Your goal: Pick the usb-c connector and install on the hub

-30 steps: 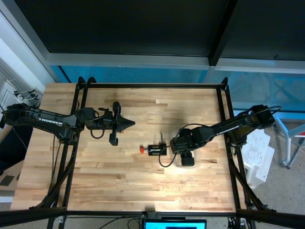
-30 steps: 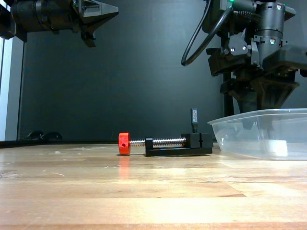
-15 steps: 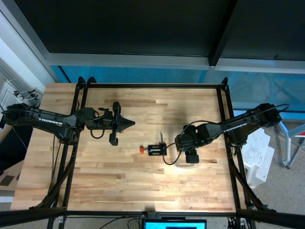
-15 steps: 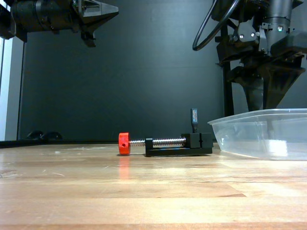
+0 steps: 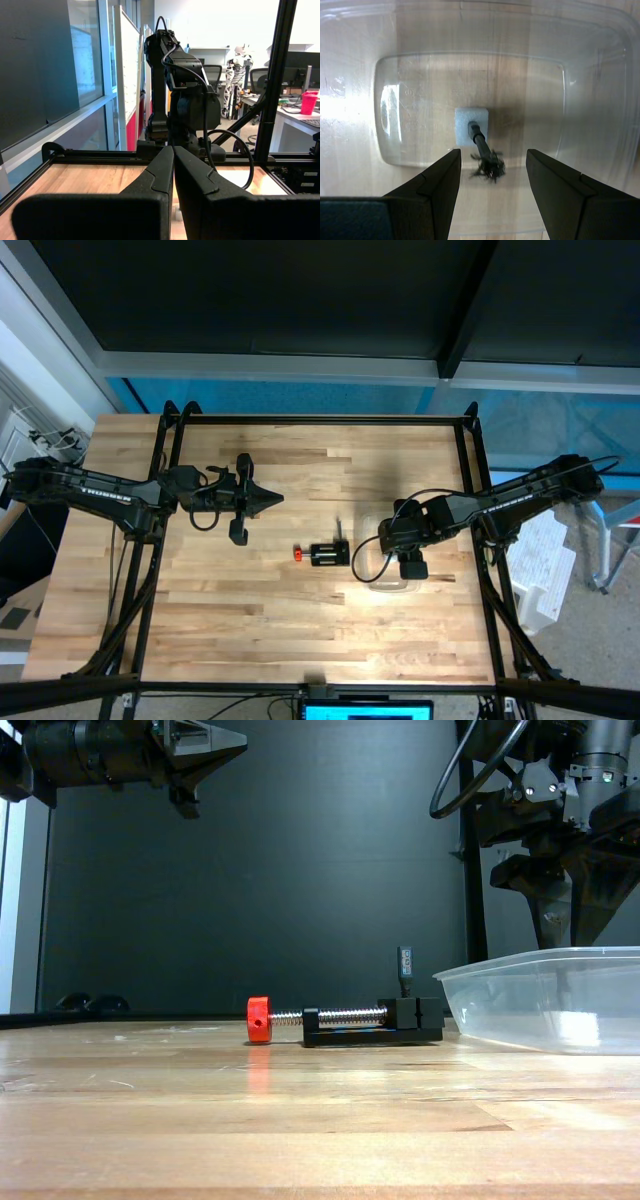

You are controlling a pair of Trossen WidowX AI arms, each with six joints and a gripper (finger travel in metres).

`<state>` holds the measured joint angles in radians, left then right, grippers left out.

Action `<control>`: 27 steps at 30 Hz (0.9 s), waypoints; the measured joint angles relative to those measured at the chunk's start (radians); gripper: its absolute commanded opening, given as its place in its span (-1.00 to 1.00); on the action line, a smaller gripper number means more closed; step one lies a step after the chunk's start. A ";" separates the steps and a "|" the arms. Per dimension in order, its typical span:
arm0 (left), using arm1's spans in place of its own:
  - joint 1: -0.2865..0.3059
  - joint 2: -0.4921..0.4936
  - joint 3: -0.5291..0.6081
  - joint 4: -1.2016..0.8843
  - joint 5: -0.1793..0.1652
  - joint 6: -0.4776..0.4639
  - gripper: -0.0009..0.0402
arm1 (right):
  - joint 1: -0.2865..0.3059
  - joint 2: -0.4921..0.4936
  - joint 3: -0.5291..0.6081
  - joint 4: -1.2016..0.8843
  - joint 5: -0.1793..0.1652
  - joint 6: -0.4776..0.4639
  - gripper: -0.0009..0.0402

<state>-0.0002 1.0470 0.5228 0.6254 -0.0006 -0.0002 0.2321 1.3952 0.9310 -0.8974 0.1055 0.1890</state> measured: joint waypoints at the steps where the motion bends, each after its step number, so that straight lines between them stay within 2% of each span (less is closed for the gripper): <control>1: 0.000 0.000 0.000 0.000 0.000 0.000 -0.96 | 0.001 -0.004 -0.005 0.001 0.000 0.000 -0.08; 10: 0.000 0.000 0.000 0.000 0.000 0.000 -0.96 | 0.005 -0.013 -0.027 0.050 0.000 -0.012 -0.08; 27: 0.000 0.000 0.000 0.000 0.000 0.000 -0.96 | 0.010 0.068 -0.048 0.117 -0.001 -0.016 -0.08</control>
<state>-0.0002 1.0466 0.5228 0.6254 -0.0002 -0.0002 0.2424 1.4635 0.8833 -0.7807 0.1043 0.1734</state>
